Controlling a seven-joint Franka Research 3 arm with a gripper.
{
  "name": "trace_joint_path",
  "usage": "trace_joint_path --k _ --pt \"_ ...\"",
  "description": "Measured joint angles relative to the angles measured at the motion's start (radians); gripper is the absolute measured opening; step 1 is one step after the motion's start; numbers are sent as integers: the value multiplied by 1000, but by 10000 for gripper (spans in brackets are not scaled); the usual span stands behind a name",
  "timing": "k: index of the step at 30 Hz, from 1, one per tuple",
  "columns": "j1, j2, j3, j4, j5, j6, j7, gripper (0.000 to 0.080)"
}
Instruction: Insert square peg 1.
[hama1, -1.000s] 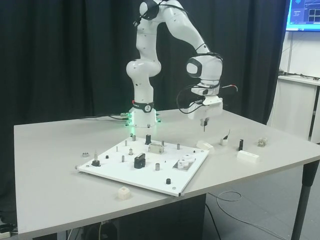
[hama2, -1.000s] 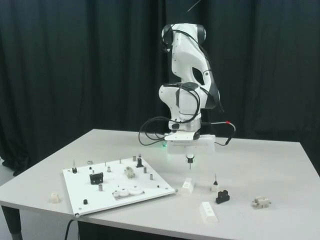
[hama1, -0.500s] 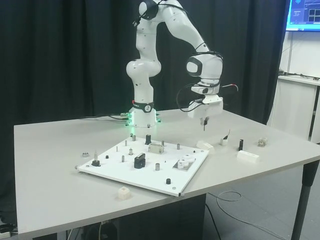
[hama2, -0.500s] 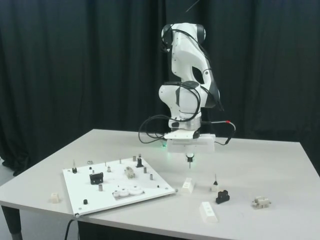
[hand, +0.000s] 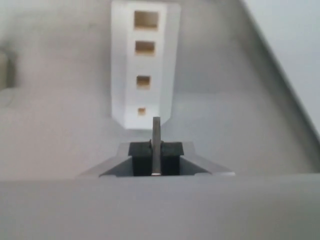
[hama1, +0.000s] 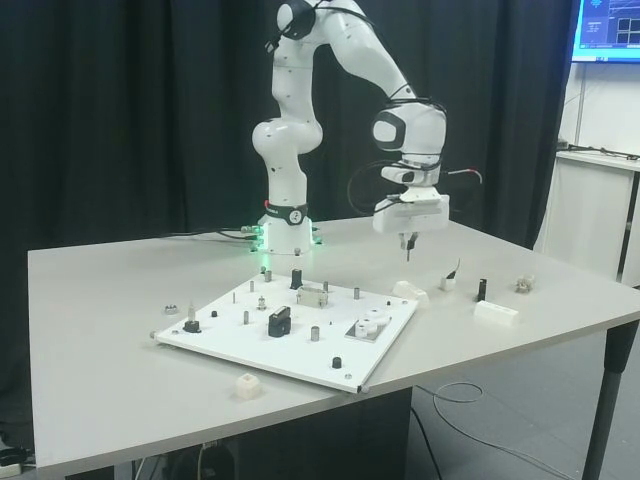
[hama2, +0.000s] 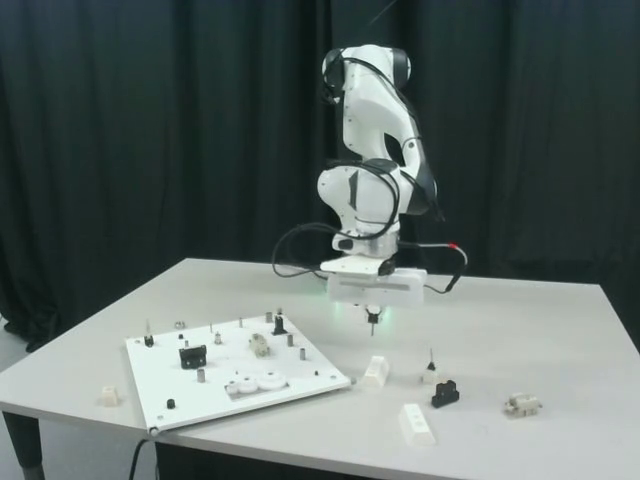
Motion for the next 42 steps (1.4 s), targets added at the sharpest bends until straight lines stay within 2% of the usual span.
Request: trace_joint_path --k 9,20,34,42 --pt "-34 10 -16 22 -1 32 74 32" --pt "-127 49 -18 77 -31 81 75 32" --pt "-264 101 -21 183 -80 80 60 32" --pt "-336 108 -21 237 -79 35 -13 32"
